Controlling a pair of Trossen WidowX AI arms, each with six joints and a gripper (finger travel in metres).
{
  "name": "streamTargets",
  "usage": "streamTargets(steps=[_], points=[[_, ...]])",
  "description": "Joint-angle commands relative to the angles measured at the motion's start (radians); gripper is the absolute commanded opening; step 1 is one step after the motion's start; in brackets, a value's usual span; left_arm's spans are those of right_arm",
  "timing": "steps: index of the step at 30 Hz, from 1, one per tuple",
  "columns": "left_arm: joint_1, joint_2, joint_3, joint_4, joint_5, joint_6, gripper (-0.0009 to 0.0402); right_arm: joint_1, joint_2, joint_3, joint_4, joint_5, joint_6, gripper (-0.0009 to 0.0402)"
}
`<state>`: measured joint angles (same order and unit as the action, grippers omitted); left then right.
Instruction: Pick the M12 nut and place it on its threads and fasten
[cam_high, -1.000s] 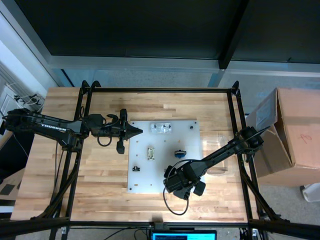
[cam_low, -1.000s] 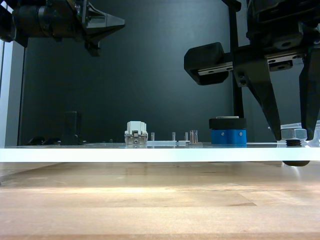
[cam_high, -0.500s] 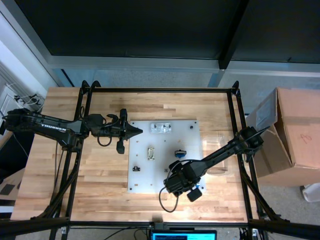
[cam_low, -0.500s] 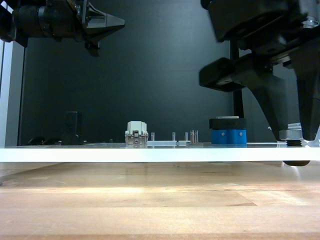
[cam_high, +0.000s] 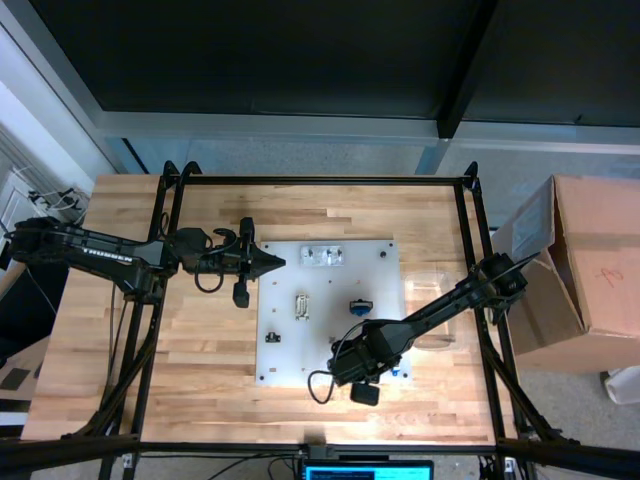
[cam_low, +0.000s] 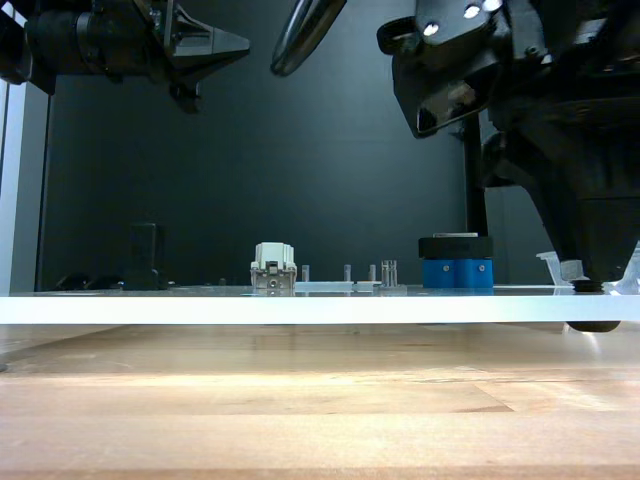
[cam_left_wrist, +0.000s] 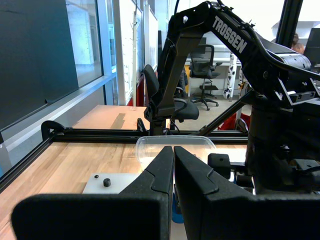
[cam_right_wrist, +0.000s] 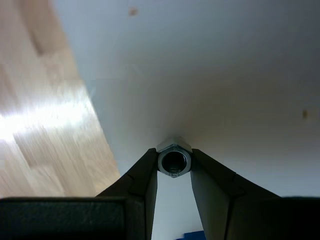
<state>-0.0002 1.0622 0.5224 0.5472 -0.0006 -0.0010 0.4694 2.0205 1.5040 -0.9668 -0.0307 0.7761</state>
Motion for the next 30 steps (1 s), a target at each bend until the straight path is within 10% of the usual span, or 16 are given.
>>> streamTargets(steps=[1,30], points=[[0.0,0.0,0.0,0.0,0.0,0.0,0.0,0.0,0.001,0.001,0.012,0.005,0.175,0.0019],[0.0,0.0,0.0,0.0,0.0,0.0,0.0,0.0,0.001,0.001,0.015,0.013,1.366,0.0019]])
